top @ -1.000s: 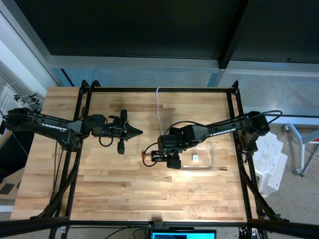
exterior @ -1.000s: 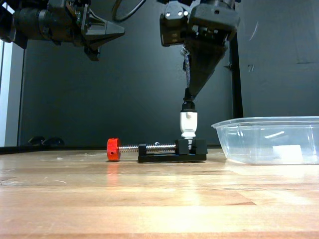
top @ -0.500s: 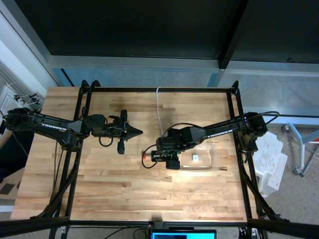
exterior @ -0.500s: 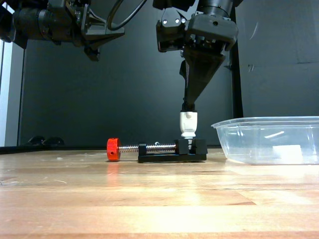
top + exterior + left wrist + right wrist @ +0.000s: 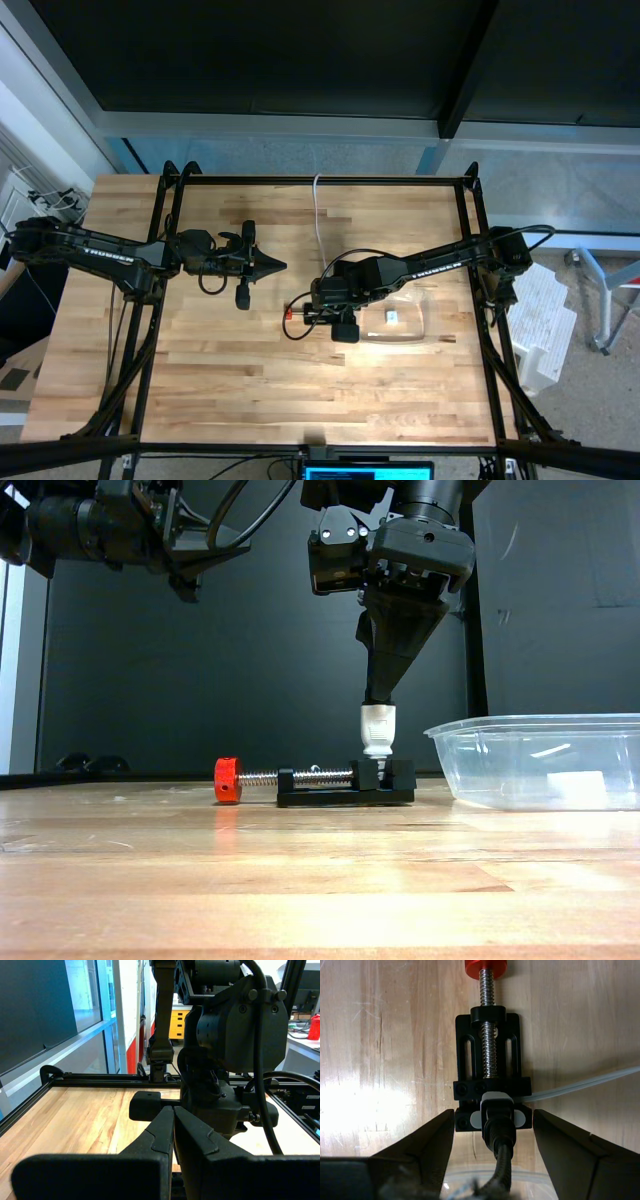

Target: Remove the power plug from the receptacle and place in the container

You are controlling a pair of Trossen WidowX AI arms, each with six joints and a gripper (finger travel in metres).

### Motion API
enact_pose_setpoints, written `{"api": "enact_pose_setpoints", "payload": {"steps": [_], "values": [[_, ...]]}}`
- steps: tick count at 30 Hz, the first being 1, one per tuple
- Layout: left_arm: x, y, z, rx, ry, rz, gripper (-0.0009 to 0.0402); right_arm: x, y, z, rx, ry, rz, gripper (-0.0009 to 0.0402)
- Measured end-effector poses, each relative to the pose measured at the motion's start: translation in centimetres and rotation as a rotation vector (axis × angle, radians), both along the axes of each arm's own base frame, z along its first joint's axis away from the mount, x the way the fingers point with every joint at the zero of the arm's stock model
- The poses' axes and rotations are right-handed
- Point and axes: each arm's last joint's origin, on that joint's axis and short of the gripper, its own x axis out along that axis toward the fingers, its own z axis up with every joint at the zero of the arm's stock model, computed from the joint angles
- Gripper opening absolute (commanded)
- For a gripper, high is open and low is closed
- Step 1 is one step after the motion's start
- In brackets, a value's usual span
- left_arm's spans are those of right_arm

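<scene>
The power plug (image 5: 496,1127) is small and black, with a braided cord, and sits in the white receptacle (image 5: 378,730). The receptacle is clamped upright in a black vise (image 5: 345,780) with a red knob (image 5: 227,780). My right gripper (image 5: 494,1112) points straight down over the plug, open, one finger on each side and a gap to each. In the low view its tip (image 5: 378,692) covers the plug's top. The clear container (image 5: 540,760) stands just right of the vise. My left gripper (image 5: 278,266) hovers shut, left of the vise and high off the table.
A white cable (image 5: 318,215) runs from the receptacle to the table's far edge. A black frame (image 5: 320,181) borders the wooden table. The container (image 5: 425,320) has a white sticker (image 5: 393,317) on its base.
My right gripper has come down over the plug, so its tip now covers the black plug that showed below it a second ago. The left arm has not moved.
</scene>
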Motion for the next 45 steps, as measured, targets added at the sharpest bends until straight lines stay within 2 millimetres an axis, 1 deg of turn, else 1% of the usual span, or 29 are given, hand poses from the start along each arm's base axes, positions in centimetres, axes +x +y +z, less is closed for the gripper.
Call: {"api": "enact_pose_setpoints", "payload": {"steps": [25, 29, 45], "values": [[0.0, 0.0, -0.01, 0.0, 0.0, 0.0, 0.0, -0.02, -0.11, 0.1, -0.008, -0.003, 0.014, -0.0002], [0.0, 0.0, 0.0, 0.0, 0.0, 0.0, 0.0, -0.03, -0.15, 0.1, -0.006, -0.002, 0.013, 0.0004], [0.0, 0.0, 0.0, 0.0, 0.0, 0.0, 0.0, -0.29, -0.18, 0.56, -0.002, -0.009, 0.011, 0.0004]]}}
